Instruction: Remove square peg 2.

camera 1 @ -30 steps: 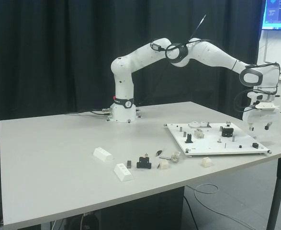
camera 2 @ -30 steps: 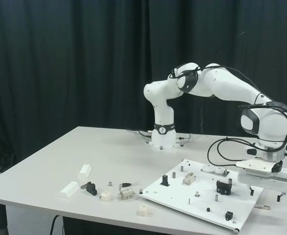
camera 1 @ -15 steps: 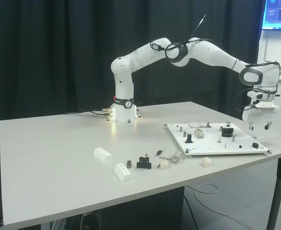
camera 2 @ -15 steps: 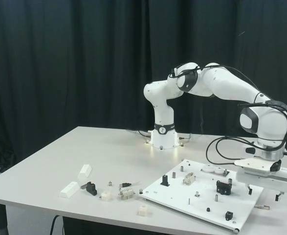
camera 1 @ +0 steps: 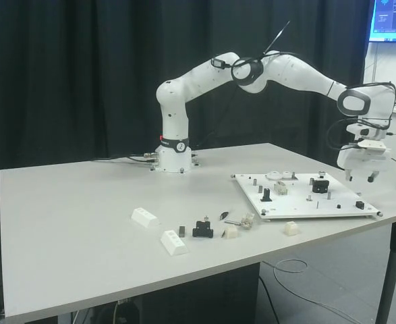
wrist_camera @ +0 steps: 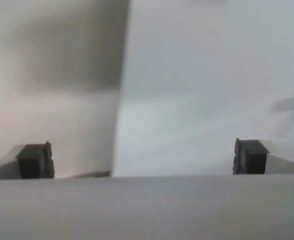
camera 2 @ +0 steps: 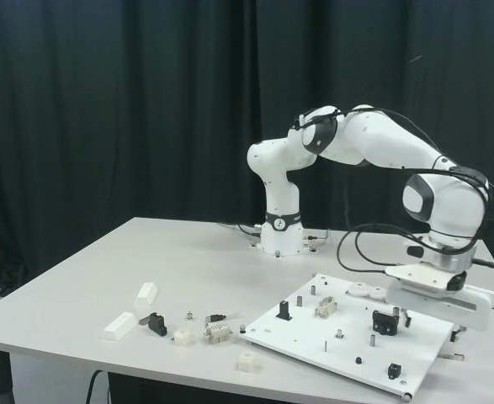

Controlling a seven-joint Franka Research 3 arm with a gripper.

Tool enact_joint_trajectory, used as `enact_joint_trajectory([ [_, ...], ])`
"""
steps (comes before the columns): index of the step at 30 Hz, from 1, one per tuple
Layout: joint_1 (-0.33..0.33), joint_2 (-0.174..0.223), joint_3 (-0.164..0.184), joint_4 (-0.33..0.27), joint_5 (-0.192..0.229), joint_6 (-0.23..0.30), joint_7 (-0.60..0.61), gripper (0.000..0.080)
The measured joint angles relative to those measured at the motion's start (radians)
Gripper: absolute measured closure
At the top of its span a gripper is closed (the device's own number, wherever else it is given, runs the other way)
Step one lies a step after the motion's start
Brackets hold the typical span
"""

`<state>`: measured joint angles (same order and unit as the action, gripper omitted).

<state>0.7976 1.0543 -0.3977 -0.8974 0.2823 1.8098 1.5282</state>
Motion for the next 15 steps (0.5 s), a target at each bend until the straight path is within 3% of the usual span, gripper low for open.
enact_joint_trajectory([
  [8, -0.022, -0.002, -0.042, 0.000, 0.000, -0.065, -0.053, 0.0003],
  [15, -0.058, -0.002, -0.046, 0.000, 0.001, -0.110, -0.093, 0.0003],
])
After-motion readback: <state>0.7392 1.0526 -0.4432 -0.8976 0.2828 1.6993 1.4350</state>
